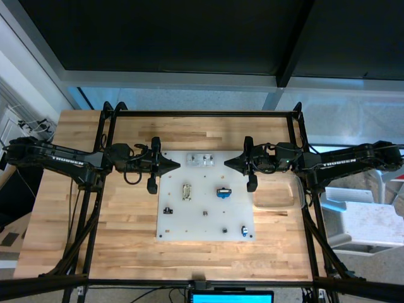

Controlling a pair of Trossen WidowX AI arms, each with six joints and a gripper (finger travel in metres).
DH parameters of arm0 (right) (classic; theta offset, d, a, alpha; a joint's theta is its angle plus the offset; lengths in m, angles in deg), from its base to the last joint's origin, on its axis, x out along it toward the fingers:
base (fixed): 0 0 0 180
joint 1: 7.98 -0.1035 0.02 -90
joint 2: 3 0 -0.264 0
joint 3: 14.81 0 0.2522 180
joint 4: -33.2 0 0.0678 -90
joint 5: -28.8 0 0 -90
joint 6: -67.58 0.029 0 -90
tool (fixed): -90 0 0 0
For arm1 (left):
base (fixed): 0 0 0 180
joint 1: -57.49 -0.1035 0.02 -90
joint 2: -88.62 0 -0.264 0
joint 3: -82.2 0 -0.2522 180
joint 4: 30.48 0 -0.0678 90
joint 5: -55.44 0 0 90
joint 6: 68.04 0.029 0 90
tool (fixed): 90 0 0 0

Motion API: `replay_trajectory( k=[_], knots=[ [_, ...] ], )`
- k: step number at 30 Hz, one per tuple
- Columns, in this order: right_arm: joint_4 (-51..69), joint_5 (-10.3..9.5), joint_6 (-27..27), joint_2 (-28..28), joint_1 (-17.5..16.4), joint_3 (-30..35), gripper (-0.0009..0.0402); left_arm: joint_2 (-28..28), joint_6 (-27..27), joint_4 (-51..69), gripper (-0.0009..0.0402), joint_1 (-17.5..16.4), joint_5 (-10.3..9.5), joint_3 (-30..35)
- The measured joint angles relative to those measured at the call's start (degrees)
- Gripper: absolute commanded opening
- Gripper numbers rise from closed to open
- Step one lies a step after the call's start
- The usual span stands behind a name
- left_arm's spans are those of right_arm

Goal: Unfasten the M12 fastener and place in the container

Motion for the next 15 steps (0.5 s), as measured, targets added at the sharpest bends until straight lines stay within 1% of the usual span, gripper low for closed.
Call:
replay_trajectory(
  k=[12,15],
  knots=[
    [0.0,-0.09,0.0,0.0,0.0,0.0,0.0,0.0,0.0,0.0,0.0,0.0,0.02,0.0],
    [0.7,-1.53,0.3,0.0,-0.1,0.3,0.0,0.0,0.0,0.0,0.0,0.0,0.02,0.0]
  ],
)
